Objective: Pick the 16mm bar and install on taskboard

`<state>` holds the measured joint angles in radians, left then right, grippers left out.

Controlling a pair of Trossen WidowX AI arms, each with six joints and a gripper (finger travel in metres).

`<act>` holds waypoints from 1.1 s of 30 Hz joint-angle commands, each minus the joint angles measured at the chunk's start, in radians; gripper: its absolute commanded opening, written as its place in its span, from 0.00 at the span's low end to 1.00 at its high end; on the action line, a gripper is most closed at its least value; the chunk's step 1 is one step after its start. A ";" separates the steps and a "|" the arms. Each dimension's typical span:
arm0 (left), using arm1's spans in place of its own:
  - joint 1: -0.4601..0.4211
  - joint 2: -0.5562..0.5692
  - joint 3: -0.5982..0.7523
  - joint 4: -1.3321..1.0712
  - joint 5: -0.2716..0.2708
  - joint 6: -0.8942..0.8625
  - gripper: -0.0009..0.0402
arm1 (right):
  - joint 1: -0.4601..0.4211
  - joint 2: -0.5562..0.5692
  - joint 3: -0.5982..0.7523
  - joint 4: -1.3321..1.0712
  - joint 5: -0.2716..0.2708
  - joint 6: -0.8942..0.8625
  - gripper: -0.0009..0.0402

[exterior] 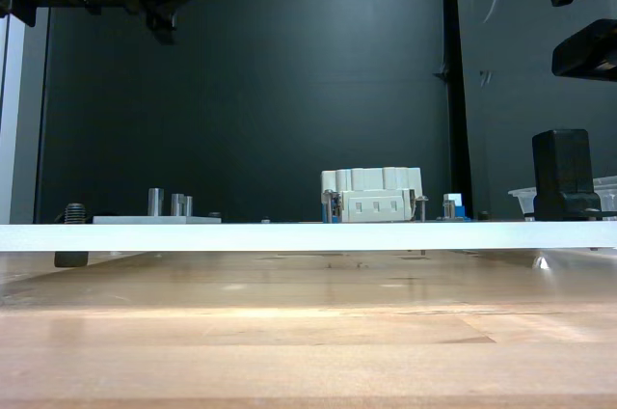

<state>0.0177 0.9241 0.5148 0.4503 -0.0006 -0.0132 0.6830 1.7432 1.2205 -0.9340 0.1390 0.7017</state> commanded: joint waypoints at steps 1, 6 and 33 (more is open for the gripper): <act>0.000 0.000 0.000 0.000 0.000 0.000 0.02 | 0.000 0.000 -0.009 0.008 0.000 0.001 0.03; 0.000 0.000 0.000 0.001 0.000 0.000 0.02 | 0.000 0.000 -0.022 0.015 0.001 0.001 0.03; 0.000 0.000 0.000 0.000 0.000 0.000 0.02 | 0.000 0.031 -0.059 0.091 0.000 -0.003 0.04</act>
<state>0.0177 0.9241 0.5144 0.4496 -0.0006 -0.0135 0.6830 1.7752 1.1606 -0.8444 0.1402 0.6983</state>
